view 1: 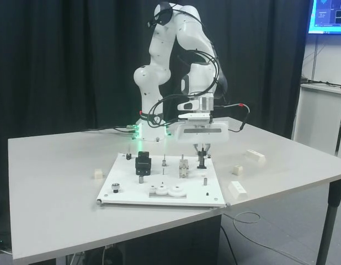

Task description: Insert square peg 3.

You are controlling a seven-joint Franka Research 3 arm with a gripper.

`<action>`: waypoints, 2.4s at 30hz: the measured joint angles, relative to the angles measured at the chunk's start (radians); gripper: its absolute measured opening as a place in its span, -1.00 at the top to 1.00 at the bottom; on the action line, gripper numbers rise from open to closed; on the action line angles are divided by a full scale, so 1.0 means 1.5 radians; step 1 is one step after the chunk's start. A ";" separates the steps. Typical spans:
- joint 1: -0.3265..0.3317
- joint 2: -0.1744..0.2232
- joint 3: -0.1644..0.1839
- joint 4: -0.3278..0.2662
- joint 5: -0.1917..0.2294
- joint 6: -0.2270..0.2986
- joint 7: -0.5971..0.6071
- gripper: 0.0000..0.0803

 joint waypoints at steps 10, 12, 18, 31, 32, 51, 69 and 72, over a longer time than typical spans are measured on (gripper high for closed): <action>-0.013 0.021 0.016 0.015 0.019 -0.001 -0.014 0.72; -0.017 0.028 0.021 0.020 0.022 -0.001 -0.015 0.72; -0.033 0.048 0.041 0.035 0.031 -0.001 -0.016 0.72; -0.082 0.070 0.088 0.057 0.041 -0.008 -0.019 0.72; -0.085 0.070 0.090 0.058 0.043 -0.008 -0.018 0.72; -0.101 0.081 0.099 0.073 0.074 -0.033 -0.008 0.72; -0.104 0.092 0.099 0.092 0.074 -0.071 -0.008 0.72; -0.105 0.092 0.099 0.093 0.074 -0.073 -0.008 0.72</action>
